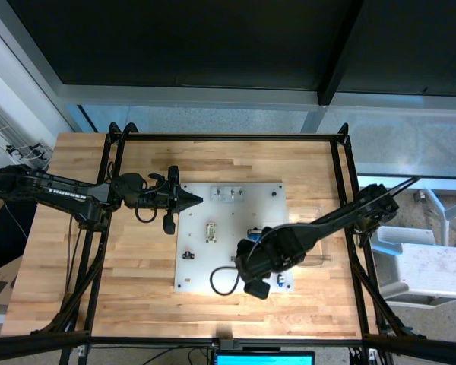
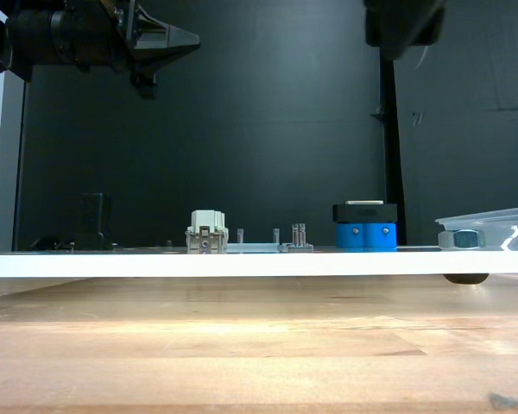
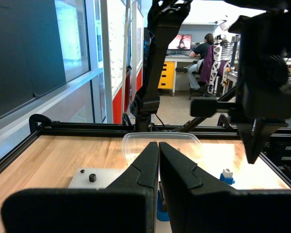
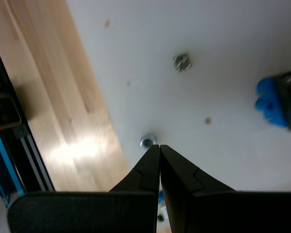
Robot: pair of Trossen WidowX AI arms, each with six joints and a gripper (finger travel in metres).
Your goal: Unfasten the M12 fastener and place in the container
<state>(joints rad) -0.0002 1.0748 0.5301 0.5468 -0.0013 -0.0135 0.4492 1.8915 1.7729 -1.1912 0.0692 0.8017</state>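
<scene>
High: got right gripper (image 1: 252,277) hanging over near right part of white board (image 1: 232,220); left gripper (image 1: 199,199) well apart at board's far left edge, aimed inward, pinched to a point. Can't spot M12 nut (image 2: 460,239) from here, likely hidden under right arm (image 1: 342,213). Seeing container (image 1: 327,257) just off board's right edge, partly under that arm; can't read its contents. Low: nut at far right, down at board level, in front of container wall, no ribs showing beneath, so reading it as run fully down on its stud. Both grippers up high, plenty of air above the nut. Left wrist: fingers (image 3: 140,170) closed together, container ahead across the board; too far off to be the working arm. Right wrist: fingertips pressed together, no gap, holding nothing. Nut on the white board, not in the bin, just beyond the tips and on the gripper's line, close to board's near edge with table (image 4: 43,73) alongside. Axis vertical, so expect a top-down approach: open first, straddle, then turn. Nearest neighbour a small silver fitting (image 4: 182,62), well clear. Short carry to container afterwards.
</scene>
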